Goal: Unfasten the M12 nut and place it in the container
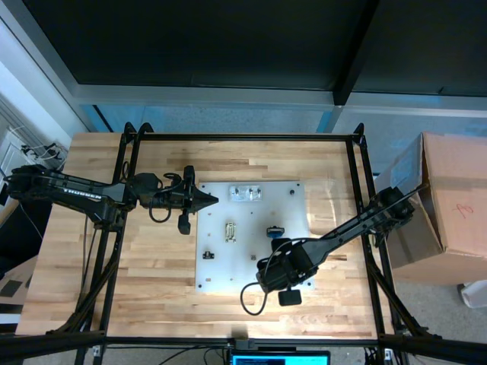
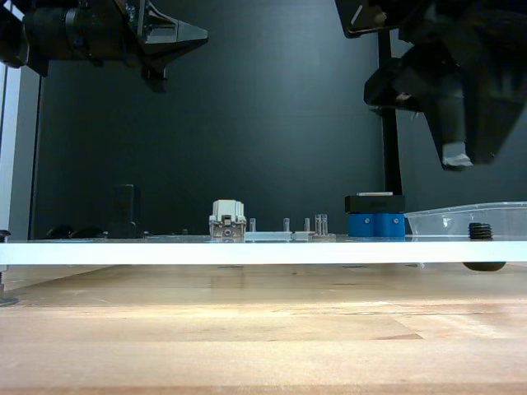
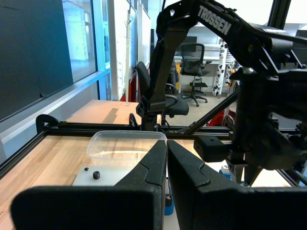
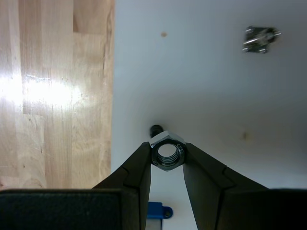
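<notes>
With the nut (image 4: pixel 168 156) clenched in our right claw (image 4: pixel 167 152), clear above its bare stud (image 2: pixel 479 232), we should grip firmly and carry it level over the tray (image 2: pixel 469 216) before releasing, while our left claw (image 1: pixel 207 200) hangs clenched on nothing above the board's (image 1: pixel 228 262) left edge.

Above the board's (image 1: pixel 228 266) near right edge the right gripper (image 4: pixel 167 146) holds the nut (image 4: pixel 167 157) clear of the stud (image 2: pixel 480 231), the container (image 3: pixel 125 143) at the board's right side, the left gripper (image 1: pixel 214 200) above its far left edge
</notes>
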`<state>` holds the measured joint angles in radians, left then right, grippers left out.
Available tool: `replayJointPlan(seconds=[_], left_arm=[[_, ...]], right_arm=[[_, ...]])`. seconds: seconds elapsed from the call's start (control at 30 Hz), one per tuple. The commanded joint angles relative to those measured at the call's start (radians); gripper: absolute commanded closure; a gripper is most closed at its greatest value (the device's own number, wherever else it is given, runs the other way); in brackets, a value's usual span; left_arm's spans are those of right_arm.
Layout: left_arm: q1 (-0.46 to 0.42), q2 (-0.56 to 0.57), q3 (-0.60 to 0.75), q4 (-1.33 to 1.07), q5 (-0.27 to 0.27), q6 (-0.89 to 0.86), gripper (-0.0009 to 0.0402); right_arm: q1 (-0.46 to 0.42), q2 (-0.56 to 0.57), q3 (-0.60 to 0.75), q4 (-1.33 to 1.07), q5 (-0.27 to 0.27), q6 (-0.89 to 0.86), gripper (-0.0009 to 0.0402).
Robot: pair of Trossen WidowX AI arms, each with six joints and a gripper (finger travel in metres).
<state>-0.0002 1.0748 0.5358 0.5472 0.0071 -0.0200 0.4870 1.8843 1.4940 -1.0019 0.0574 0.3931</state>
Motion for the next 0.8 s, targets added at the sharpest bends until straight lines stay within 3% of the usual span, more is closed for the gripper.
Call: replayJointPlan(seconds=[0.03, 0.3, 0.8], left_arm=[[0.000, 0.000, 0.000, 0.000, 0.000, 0.000, 0.0393], [0.000, 0.000, 0.000, 0.000, 0.000, 0.000, 0.0393], [0.000, 0.000, 0.000, 0.001, 0.000, 0.000, 0.0393]], right_arm=[[-0.016, -0.033, 0.001, -0.029, -0.002, -0.019, 0.0381], [-0.093, -0.177, -0.061, -0.093, 0.002, -0.143, 0.0382], [-0.386, -0.497, -0.393, -0.101, 0.003, -0.175, 0.0381]])
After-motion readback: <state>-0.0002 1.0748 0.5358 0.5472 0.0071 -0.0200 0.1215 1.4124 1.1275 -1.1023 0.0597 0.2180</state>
